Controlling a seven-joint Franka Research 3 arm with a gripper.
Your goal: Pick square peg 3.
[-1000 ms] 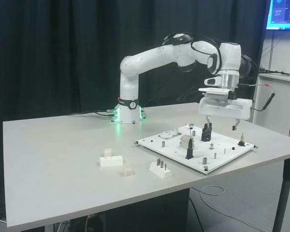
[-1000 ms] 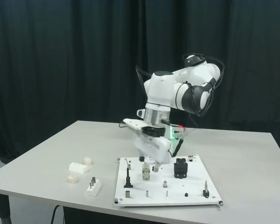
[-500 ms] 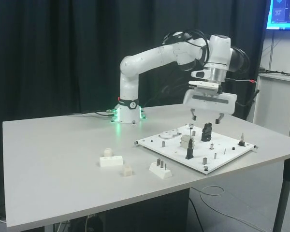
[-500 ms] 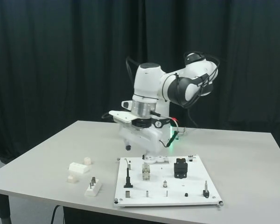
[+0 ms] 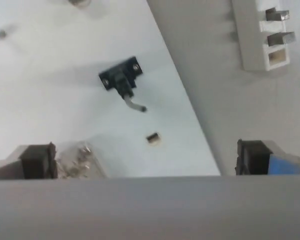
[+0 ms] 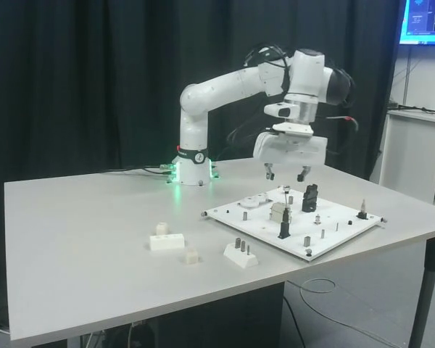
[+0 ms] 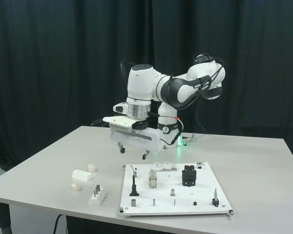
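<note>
A: Table state, near edge first?

B: Grey table (image 6: 80, 239). White peg holder (image 6: 241, 254) sits nearest, square peg 3 (image 6: 241, 243) standing upright in it among the pegs; which one exactly, cannot tell. White blocks (image 6: 167, 241) at its 9 o'clock, white board (image 6: 333, 230) at 3 o'clock.

A: Gripper?

B: Gripper (image 6: 284, 174) hovers over the board's far edge, fingers (image 7: 121, 149) spread wide, empty, well apart from the holder.

A: Room?

B: Black curtain (image 7: 63, 63) behind; green light at the arm base (image 6: 191, 168).

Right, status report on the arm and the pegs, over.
Gripper open, empty, above the table. Pegs sit in white holder, untouched. Nothing in between.
</note>
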